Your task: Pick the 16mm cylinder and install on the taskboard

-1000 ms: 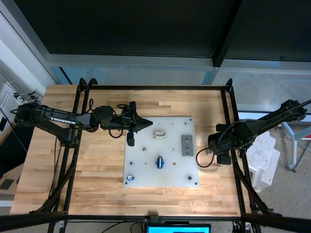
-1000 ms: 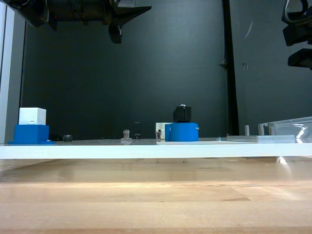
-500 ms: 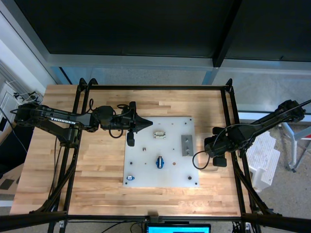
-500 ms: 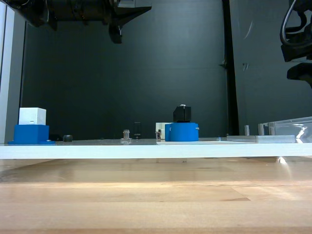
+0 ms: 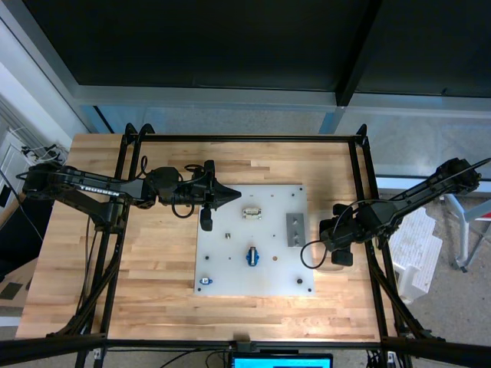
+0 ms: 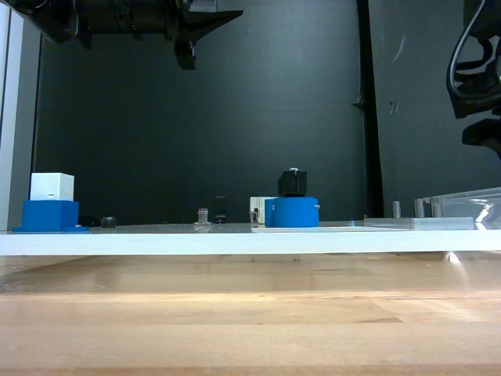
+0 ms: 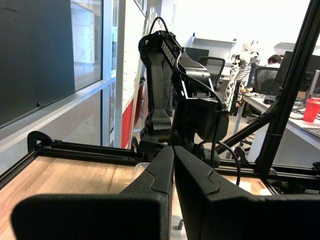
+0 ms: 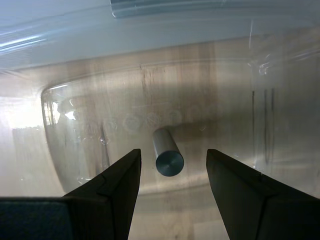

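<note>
- The taskboard lies flat in the middle of the wooden table. The low view shows it edge-on, with a blue connector standing on it.
- Just off the board's right edge, the right arm reaches in from the right and bends at the wrist. Its right gripper points down at the table.
- Only the right wrist view shows what lies under that gripper. The jaws are released and wide apart. The 16mm cylinder lies on its side on the floor of a clear tray, between the two fingers and touching neither.
- The low view catches part of the right gripper at the scene's right edge, above the tray, but the cylinder does not show there.
- A grey block sits on the right part of the board, left of the right gripper.
- Farther back, the left arm stretches level from the left. The low view shows the left gripper high above the board's far left part.
- The left wrist view shows the left jaws clenched together on nothing, with the right arm beyond them.
</note>
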